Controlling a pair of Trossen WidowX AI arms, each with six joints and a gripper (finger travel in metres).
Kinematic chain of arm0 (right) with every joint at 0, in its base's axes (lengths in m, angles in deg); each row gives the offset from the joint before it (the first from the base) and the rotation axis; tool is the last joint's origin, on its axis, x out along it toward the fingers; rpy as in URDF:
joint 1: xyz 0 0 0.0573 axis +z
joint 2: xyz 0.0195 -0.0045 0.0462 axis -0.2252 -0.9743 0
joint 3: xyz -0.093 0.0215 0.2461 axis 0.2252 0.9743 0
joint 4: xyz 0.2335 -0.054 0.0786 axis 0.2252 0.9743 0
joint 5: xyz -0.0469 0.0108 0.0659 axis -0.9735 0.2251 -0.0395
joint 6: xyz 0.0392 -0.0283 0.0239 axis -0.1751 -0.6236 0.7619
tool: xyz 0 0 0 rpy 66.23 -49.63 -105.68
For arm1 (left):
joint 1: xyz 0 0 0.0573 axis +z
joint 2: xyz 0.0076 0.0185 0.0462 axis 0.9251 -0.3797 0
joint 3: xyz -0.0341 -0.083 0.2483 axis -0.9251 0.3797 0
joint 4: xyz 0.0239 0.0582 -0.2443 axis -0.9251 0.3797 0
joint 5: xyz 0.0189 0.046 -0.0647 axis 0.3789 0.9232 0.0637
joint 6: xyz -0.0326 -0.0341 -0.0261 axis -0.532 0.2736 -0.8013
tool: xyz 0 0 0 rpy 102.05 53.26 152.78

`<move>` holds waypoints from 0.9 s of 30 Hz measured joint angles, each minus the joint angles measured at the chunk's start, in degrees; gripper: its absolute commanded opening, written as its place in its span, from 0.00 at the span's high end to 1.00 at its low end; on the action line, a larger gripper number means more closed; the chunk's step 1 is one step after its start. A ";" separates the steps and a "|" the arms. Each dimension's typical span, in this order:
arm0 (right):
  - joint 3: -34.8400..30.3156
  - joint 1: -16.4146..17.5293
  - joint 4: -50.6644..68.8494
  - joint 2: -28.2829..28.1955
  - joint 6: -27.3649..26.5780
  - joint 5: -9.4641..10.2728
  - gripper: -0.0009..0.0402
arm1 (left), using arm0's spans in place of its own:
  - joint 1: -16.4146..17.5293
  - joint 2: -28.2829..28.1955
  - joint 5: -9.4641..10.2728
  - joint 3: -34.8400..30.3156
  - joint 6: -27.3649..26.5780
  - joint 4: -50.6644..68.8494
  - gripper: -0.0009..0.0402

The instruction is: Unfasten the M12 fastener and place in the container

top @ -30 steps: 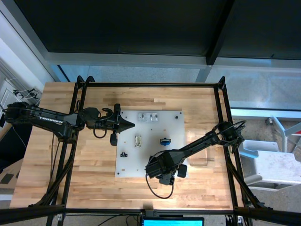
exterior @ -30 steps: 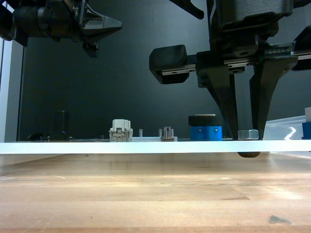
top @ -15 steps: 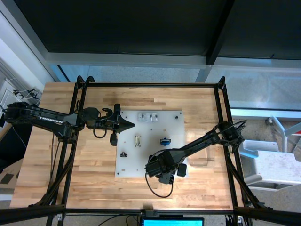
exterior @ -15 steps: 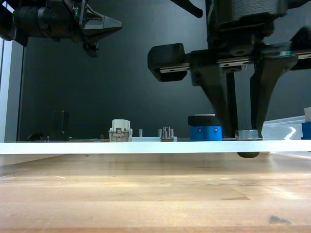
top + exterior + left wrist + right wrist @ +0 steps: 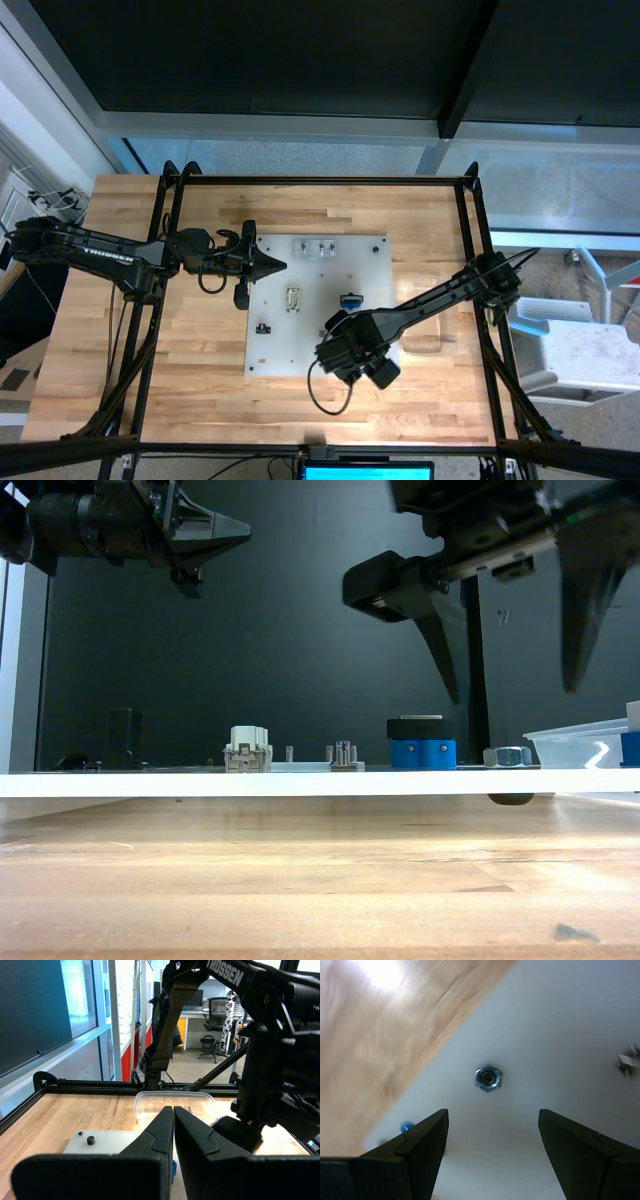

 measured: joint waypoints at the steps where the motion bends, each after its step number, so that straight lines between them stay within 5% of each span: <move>1: 0.00 0.09 -0.39 0.22 4.37 -0.11 0.45 | 0.00 0.00 -0.02 0.00 0.00 -0.02 0.98; 11: 2.12 0.68 -4.81 2.05 31.30 0.22 1.00 | 0.00 -0.02 -0.02 0.00 -0.02 -0.02 0.98; 17: 2.34 0.96 -5.92 2.14 36.48 0.39 0.97 | 0.00 -0.02 -0.02 0.02 -0.02 0.00 0.98; 22: 3.87 1.16 -7.23 2.14 38.18 5.46 0.98 | 0.00 -0.02 0.00 0.00 -0.02 0.00 0.98; 27: 7.13 1.38 -10.60 2.14 40.41 6.49 0.98 | 0.00 -0.02 -0.02 0.00 0.00 0.00 0.98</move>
